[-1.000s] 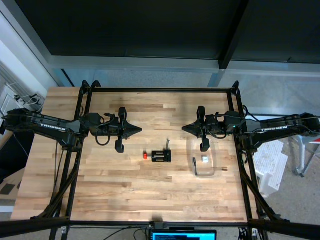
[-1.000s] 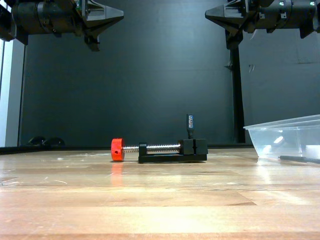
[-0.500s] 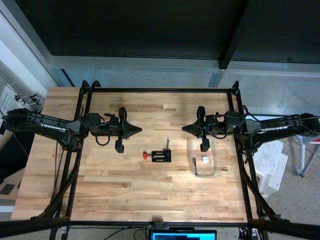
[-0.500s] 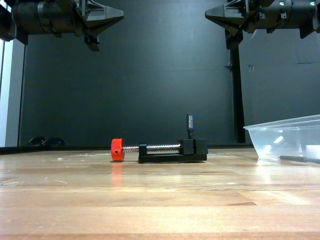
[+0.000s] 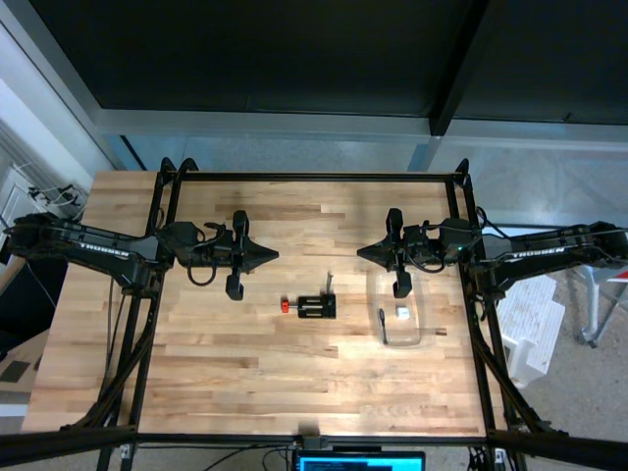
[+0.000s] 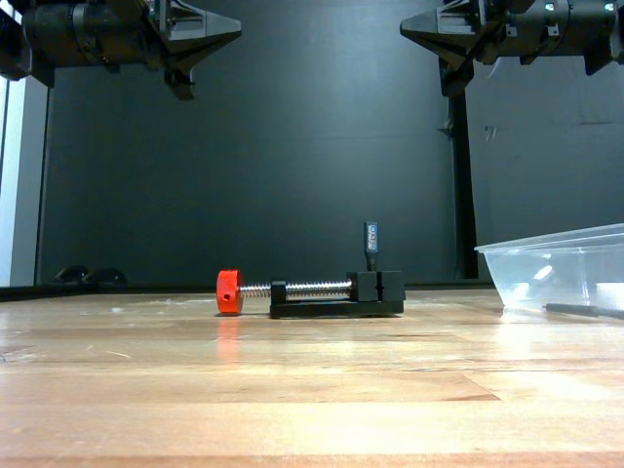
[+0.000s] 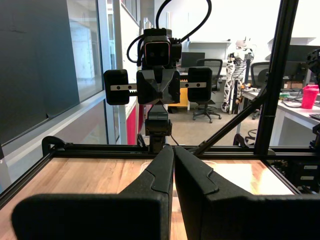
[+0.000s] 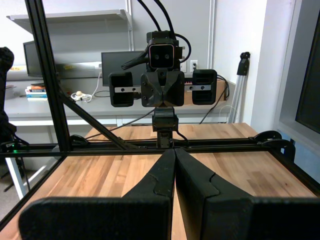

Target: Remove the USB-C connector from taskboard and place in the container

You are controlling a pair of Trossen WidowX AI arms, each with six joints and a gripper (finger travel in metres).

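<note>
My right gripper (image 5: 362, 252) hangs high over the table, fingers pressed together on nothing, tip pointing inward. My left gripper (image 5: 274, 255) mirrors it from the other side, just as clenched and empty.

Under them is the pale wooden plank table (image 5: 245, 383). The clear shallow plastic container (image 5: 417, 334) sits on it, below the right gripper and a bit nearer. The small black taskboard with the red knob (image 5: 312, 306) is mid-table between the two arms, with only a thin grey upright pin (image 6: 370, 239) standing on it.

The USB-C connector, a tiny dark plug on a short thin black cable (image 5: 382, 326), lies flat inside the container along its inboard wall. Its long axis runs near-to-far, and a small white square piece (image 5: 402, 312) sits beside it. So it's down and to the near side of my right gripper, well apart from the left one.

Looks to me like the job's done, nothing left to pull.

Writing: "TROSSEN" on the left arm (image 5: 93, 248) and the right arm (image 5: 538, 252). I can't read the pin's little blue label.
</note>
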